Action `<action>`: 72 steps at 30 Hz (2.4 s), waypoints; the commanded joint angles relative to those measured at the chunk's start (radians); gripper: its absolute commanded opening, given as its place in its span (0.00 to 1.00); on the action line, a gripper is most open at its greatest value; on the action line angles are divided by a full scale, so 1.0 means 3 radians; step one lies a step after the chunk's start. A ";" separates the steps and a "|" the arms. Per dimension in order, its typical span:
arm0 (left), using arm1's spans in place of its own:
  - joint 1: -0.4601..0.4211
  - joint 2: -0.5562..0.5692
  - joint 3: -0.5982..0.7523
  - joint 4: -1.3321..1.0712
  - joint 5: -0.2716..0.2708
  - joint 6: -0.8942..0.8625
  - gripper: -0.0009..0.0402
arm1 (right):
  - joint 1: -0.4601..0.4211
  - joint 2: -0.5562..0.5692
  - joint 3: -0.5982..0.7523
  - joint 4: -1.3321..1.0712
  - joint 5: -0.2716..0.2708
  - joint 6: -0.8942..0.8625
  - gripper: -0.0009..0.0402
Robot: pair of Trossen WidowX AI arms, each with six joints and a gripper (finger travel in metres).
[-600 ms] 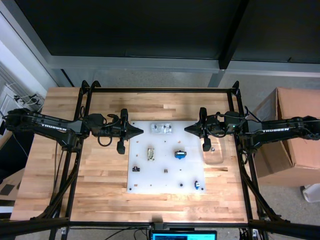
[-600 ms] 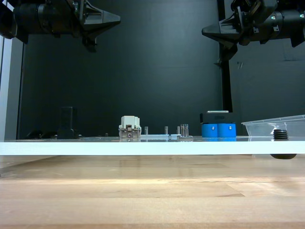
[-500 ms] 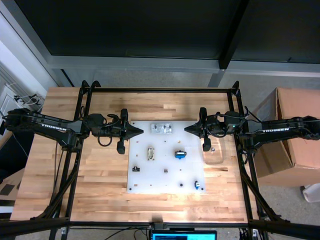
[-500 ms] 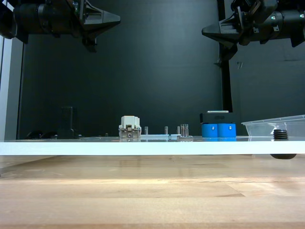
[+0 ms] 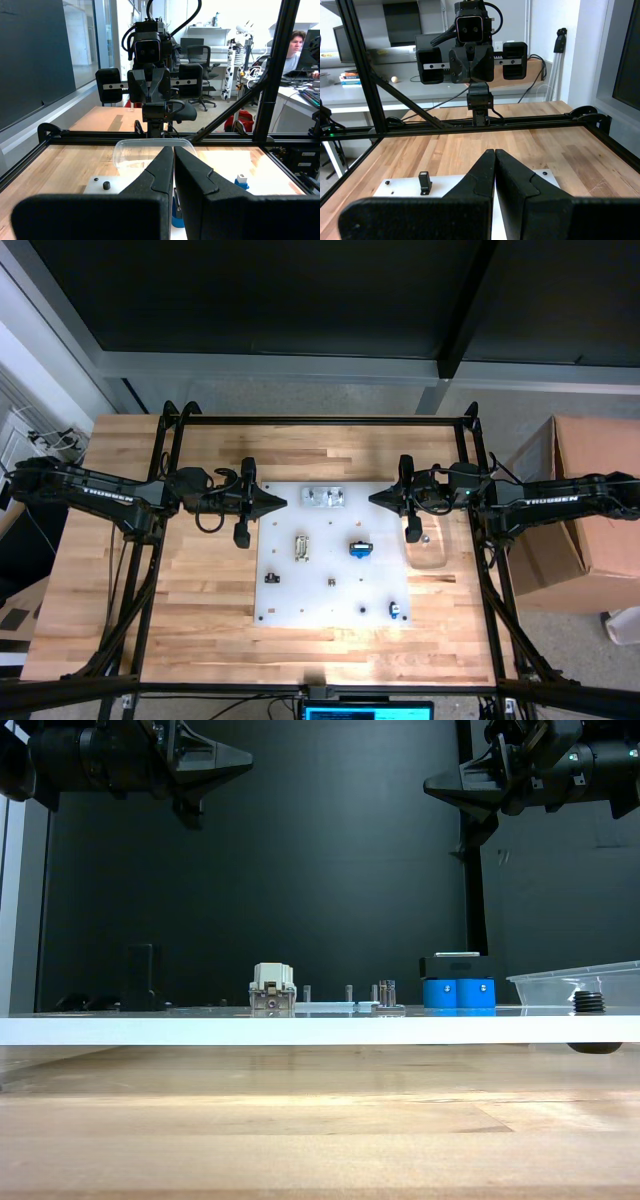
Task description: Pick the M12 nut and place it on its threads and fasten
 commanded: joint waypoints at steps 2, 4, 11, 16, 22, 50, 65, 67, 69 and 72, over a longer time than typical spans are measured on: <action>0.0000 0.0000 0.0000 0.0003 0.0000 0.0001 0.02 | 0.0000 0.0000 0.0001 0.0003 0.0000 0.0001 0.02; 0.0001 0.0000 0.0000 0.0003 0.0000 0.0001 0.02 | 0.0000 0.0000 0.0001 0.0001 0.0000 0.0001 0.02; 0.0001 0.0000 0.0000 0.0003 0.0000 0.0001 0.02 | 0.0001 0.0000 0.0001 0.0006 0.0000 0.0001 0.02; 0.0001 0.0000 0.0000 0.0003 0.0000 0.0001 0.02 | 0.0000 0.0000 0.0001 0.0008 0.0000 0.0001 0.02; 0.0001 0.0000 0.0000 0.0003 0.0000 0.0001 0.02 | 0.0000 0.0000 0.0001 0.0001 -0.0003 0.0019 0.02; 0.0001 0.0000 0.0000 0.0001 0.0000 0.0001 0.02 | 0.0022 0.0064 0.1703 -0.5333 -0.0001 -0.1200 0.02; 0.0000 0.0000 0.0000 0.0003 0.0000 0.0001 0.02 | 0.0089 0.0542 0.1514 -0.5852 0.0140 -0.2415 0.08; 0.0001 0.0000 0.0000 0.0003 0.0000 0.0001 0.02 | 0.0122 0.0587 0.1378 -0.5744 0.0182 -0.2533 0.13; 0.0001 0.0000 0.0000 0.0001 0.0000 0.0001 0.02 | 0.0149 0.0636 0.1240 -0.5568 0.0182 -0.2576 0.20; 0.0001 0.0000 0.0000 0.0003 0.0000 0.0001 0.02 | 0.0187 0.0707 0.1064 -0.5268 0.0198 -0.2665 0.28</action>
